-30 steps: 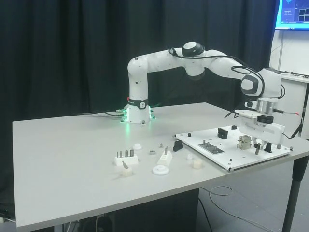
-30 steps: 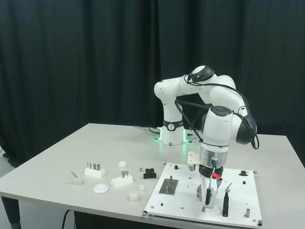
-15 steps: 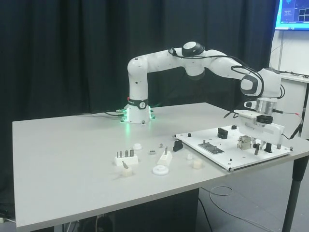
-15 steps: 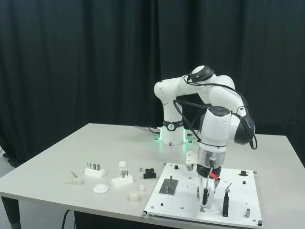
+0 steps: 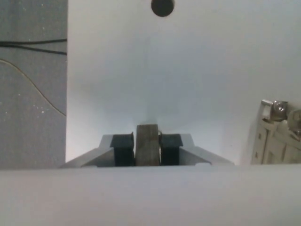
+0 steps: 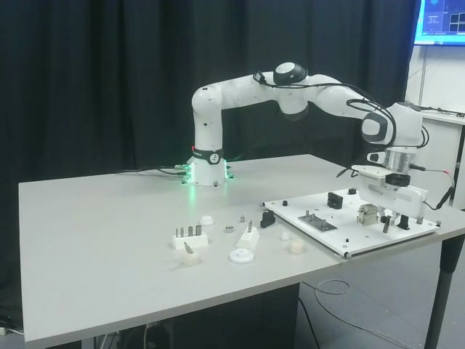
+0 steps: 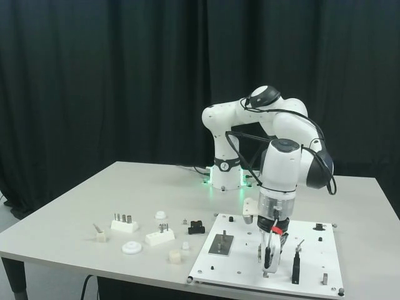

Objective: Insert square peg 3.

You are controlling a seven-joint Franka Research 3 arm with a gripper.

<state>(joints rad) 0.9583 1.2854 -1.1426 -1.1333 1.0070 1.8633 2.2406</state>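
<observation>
My gripper [image 5: 147,149] is shut on a grey square peg [image 5: 147,148], which stands upright between the two black finger pads [image 5: 122,149]. In the second room view the gripper [image 7: 269,264] hangs over the near part of the white board [image 7: 237,262], and the peg's [image 7: 267,271] lower end is just above it. In the first room view the gripper [image 6: 388,222] sits over the board's [image 6: 320,233] right end, beside a small metal fixture [image 6: 365,213]. A black hole [image 5: 162,7] shows in the board ahead of the peg.
On the board stand a grey plate with a post [image 7: 220,244], black blocks [image 7: 295,268] and the metal fixture [image 5: 277,136]. On the table lie a white peg holder [image 7: 124,224], white gears [image 7: 131,248], a black clip [image 7: 197,227] and small white blocks [image 7: 173,255]. The board's edge [image 5: 67,84] lies close to the gripper.
The gripper with the peg has risen slightly and shifted a little towards the board's middle over the last second.
</observation>
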